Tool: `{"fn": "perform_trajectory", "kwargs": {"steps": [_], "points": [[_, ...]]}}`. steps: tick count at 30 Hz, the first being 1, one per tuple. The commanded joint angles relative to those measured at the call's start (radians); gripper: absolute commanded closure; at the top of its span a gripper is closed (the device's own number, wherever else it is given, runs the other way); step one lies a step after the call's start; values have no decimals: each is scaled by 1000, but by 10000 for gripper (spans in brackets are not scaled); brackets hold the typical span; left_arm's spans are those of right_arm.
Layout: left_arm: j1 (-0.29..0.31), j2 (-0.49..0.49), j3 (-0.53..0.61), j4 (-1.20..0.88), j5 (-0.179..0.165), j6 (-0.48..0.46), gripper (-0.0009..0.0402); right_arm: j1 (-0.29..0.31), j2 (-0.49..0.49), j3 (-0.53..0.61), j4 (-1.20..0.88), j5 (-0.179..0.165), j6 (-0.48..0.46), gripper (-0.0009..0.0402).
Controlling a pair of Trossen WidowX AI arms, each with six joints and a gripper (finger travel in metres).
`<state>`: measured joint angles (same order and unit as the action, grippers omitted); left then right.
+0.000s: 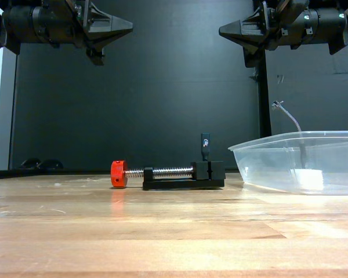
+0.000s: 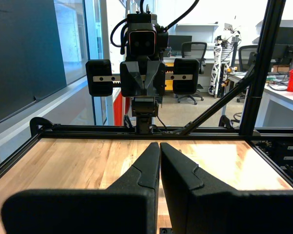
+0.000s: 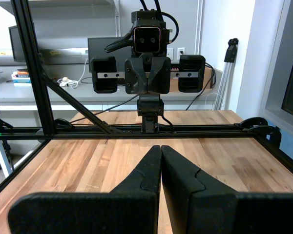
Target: Pick the USB-C connector and install on taskboard
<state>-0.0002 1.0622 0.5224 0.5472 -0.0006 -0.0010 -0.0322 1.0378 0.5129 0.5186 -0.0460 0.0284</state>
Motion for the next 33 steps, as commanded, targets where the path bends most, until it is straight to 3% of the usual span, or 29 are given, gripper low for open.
{"fn": "perform_trajectory", "kwargs": {"steps": [1, 16, 33], "points": [[0, 0, 0, 0, 0, 0, 393, 0, 0, 0, 1, 0, 0, 393], [0, 0, 0, 0, 0, 0, 393, 0, -3, 34, -56, 0, 46, 393], [0, 0, 0, 0, 0, 0, 393, 6, 30, 438, -952, 1, 53, 393]]}}
